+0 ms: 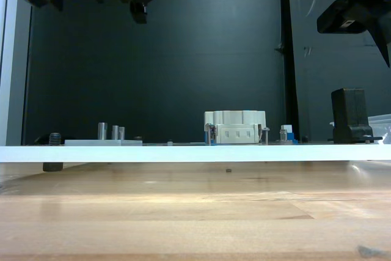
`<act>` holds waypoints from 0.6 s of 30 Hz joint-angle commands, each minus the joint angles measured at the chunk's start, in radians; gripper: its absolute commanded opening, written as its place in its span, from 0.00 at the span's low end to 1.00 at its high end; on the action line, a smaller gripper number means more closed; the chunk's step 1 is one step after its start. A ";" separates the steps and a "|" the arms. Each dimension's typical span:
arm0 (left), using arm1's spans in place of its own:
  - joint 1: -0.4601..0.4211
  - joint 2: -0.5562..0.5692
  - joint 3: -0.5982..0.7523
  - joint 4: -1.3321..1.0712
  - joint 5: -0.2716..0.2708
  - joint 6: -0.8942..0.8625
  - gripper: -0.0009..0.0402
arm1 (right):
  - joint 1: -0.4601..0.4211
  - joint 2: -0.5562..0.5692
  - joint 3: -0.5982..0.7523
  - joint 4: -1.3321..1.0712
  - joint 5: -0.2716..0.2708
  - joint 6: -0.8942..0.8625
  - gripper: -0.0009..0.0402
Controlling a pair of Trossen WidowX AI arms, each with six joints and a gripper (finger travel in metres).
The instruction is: Pick the 16mm bar and place in it's hole on the taskboard
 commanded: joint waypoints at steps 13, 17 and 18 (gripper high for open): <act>0.000 0.000 0.000 0.000 0.000 0.000 0.02 | 0.011 0.019 -0.042 0.055 -0.001 0.021 0.02; 0.000 0.000 0.000 0.000 0.000 0.000 0.02 | 0.017 0.019 -0.065 0.091 -0.024 0.029 0.02; 0.000 0.000 0.000 0.000 0.000 0.000 0.02 | 0.018 0.019 -0.068 0.099 -0.026 0.033 0.02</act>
